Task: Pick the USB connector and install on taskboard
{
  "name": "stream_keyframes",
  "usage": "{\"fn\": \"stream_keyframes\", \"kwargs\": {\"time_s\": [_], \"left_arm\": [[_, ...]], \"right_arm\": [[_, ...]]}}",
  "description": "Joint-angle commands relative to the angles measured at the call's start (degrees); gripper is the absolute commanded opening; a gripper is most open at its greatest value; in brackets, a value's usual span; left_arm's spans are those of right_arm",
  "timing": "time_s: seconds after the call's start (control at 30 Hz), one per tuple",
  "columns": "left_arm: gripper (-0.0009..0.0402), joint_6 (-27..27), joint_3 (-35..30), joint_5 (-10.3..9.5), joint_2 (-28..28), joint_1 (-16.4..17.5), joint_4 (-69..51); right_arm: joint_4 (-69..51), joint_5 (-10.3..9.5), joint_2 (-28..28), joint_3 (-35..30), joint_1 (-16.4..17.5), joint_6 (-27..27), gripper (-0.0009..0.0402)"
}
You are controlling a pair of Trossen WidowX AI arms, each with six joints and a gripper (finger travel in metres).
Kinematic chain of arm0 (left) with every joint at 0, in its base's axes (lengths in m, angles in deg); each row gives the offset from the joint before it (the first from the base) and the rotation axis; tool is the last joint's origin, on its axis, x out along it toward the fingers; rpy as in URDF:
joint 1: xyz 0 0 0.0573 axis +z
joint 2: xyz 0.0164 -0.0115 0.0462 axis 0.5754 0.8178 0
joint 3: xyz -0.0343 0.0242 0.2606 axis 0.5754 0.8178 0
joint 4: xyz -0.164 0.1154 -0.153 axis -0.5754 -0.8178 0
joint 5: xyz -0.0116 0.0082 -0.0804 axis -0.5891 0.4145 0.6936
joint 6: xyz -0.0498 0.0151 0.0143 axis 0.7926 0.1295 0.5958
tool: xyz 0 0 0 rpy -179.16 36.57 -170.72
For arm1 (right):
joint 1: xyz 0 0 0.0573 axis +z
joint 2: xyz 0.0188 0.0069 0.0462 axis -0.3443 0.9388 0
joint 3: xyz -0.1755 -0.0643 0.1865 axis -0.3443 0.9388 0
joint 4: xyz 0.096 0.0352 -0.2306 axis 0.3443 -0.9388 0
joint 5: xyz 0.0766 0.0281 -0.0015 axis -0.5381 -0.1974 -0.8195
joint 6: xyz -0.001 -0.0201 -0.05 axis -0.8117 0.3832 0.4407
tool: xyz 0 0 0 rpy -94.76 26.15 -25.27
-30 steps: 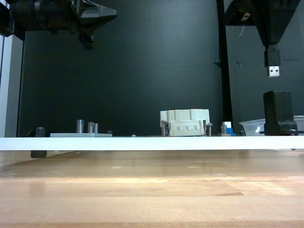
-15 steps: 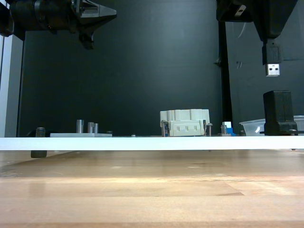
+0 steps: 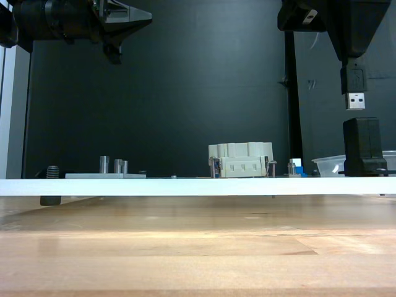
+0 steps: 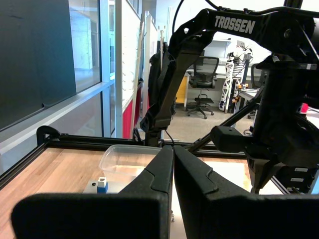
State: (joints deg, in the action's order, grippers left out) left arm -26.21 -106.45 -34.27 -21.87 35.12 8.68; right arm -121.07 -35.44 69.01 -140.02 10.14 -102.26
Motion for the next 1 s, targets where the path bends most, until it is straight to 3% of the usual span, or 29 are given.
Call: {"fn": "stream_keyframes", "kwargs": {"time_s": [0.03,0.33,1.0], "left_arm": [[0.0000,0.00,0.00,0.02,0.00,0.00,0.00],[0.0000,0.00,-0.02,0.02,0.00,0.02,0.00],[0.0000,0.00,0.00,0.02,0.00,0.00,0.00]], "right_arm": [[-0.22,0.04,-0.04,0.02,0.09,0.09,0.0000],[-2.23,0.63,1.95,-2.40,0.24,0.98,0.0000],[-0.87,0.15,1.88,-1.38,0.39,2.25,0.0000]]}}
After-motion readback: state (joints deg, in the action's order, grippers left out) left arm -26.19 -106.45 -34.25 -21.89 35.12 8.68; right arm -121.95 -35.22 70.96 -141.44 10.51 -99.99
